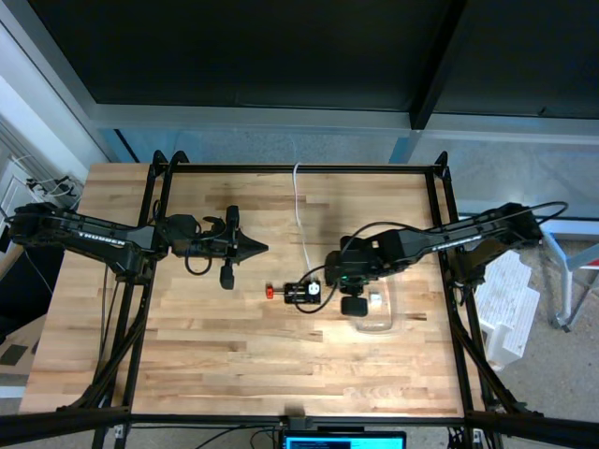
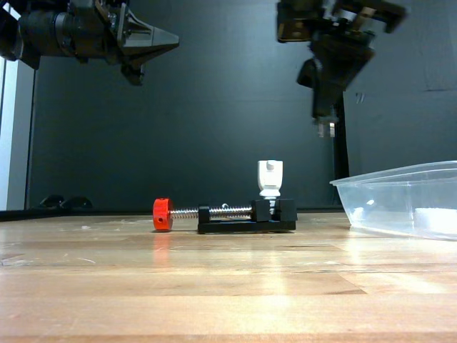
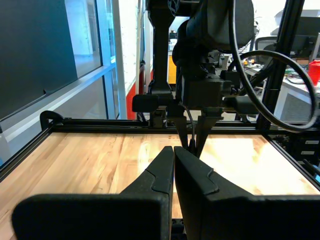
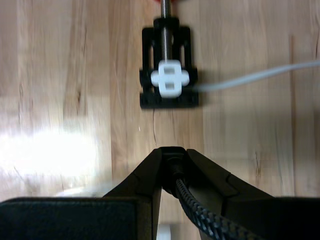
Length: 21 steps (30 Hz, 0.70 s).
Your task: Remove the power plug from the receptacle and place in the container
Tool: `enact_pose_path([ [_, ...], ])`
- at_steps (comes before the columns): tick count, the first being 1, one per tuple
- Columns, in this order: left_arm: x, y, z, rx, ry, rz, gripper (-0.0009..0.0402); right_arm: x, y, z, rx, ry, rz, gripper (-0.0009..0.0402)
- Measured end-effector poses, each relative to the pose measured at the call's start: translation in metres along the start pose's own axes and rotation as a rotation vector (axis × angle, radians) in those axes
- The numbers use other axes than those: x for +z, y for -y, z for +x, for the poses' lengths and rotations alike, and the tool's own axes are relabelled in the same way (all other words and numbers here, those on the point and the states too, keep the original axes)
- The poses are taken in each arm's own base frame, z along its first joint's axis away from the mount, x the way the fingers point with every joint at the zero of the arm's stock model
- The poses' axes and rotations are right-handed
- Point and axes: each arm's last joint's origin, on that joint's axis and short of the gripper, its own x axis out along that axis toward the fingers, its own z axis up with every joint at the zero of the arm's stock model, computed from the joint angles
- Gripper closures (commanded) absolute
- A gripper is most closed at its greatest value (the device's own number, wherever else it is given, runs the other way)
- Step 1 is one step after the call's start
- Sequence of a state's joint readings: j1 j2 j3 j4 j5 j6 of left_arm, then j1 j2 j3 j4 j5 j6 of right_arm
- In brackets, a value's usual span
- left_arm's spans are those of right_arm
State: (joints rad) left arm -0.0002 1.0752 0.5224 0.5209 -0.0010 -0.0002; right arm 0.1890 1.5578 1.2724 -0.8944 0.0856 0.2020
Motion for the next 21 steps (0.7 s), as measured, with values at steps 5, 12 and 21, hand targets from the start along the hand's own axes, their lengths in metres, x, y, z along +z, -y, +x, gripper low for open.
enact_pose_path([
  [5,0.000,0.000,0.000,0.000,0.000,0.000,0.0393,-0.025,-0.001,0.005,0.004,-0.016,0.007,0.0393],
  [12,0.000,0.000,0.000,0.000,0.000,0.000,0.0393,-0.057,0.003,0.016,0.009,-0.007,0.030,0.0393],
  [21,0.000,0.000,0.000,0.000,0.000,0.000,0.0393,-0.083,0.007,0.026,0.018,0.025,0.044,0.0393],
])
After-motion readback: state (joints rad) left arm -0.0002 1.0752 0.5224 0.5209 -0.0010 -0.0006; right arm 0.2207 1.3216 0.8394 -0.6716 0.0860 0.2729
